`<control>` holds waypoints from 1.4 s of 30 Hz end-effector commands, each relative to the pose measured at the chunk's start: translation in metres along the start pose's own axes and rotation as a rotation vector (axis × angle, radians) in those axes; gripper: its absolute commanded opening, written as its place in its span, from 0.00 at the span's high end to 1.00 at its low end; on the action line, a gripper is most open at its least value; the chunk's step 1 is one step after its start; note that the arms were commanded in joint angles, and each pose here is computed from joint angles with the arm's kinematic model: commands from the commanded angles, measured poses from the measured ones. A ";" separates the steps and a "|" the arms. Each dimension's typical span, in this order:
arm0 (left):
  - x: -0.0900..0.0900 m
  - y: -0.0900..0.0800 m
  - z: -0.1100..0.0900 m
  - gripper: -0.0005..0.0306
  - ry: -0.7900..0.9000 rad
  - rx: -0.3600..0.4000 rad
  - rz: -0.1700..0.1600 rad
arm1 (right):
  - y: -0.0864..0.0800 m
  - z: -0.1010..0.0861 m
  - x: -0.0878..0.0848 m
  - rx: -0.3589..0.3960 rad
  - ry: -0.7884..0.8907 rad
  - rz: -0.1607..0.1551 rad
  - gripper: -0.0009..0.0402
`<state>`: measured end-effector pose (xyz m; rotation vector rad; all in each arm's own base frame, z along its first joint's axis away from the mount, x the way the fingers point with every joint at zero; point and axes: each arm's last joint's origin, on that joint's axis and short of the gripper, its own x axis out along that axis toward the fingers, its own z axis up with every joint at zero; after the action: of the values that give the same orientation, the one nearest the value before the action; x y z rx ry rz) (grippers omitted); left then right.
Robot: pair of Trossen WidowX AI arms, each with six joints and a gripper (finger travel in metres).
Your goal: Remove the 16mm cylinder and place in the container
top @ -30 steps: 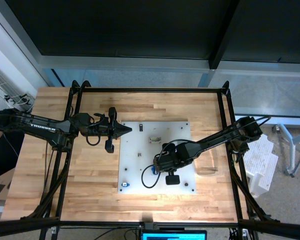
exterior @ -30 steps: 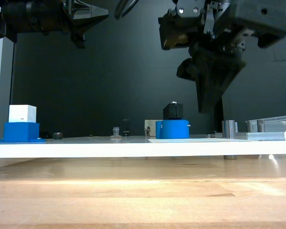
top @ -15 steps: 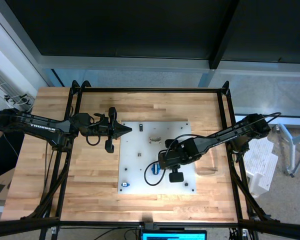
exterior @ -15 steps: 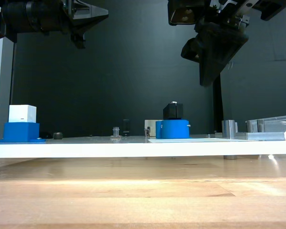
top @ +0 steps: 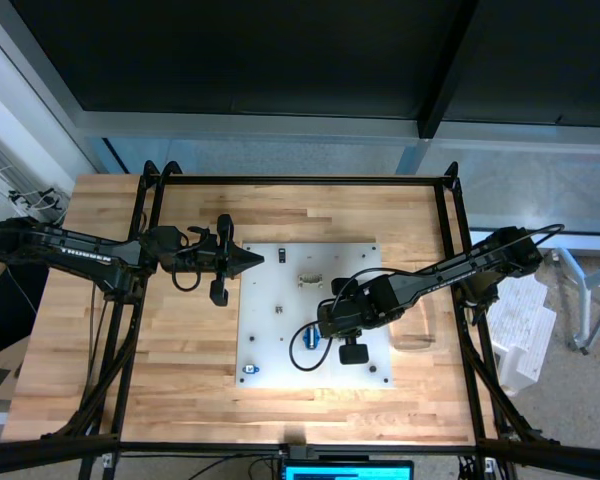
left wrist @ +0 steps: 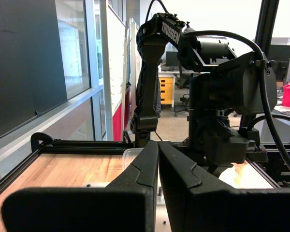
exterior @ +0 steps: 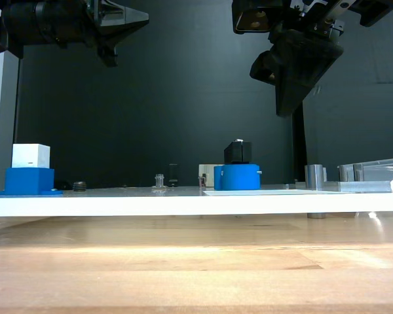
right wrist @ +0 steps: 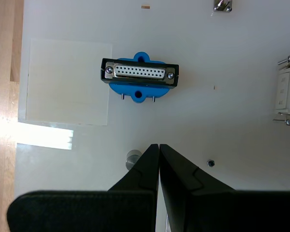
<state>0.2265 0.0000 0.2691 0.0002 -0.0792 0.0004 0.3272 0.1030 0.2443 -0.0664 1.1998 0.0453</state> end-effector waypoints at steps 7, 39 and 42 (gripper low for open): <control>0.000 0.000 0.000 0.98 0.000 0.000 0.000 | 0.000 -0.001 0.001 -0.001 0.006 -0.001 0.97; 0.000 0.000 0.000 0.98 0.000 0.000 0.000 | 0.019 -0.017 0.056 -0.047 0.149 -0.012 0.47; 0.000 0.000 0.000 0.98 0.000 0.000 0.000 | 0.020 -0.018 0.058 -0.050 0.141 -0.010 0.49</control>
<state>0.2265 0.0000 0.2689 0.0001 -0.0788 0.0008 0.3298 0.1208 0.1840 -0.1207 1.3453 0.0602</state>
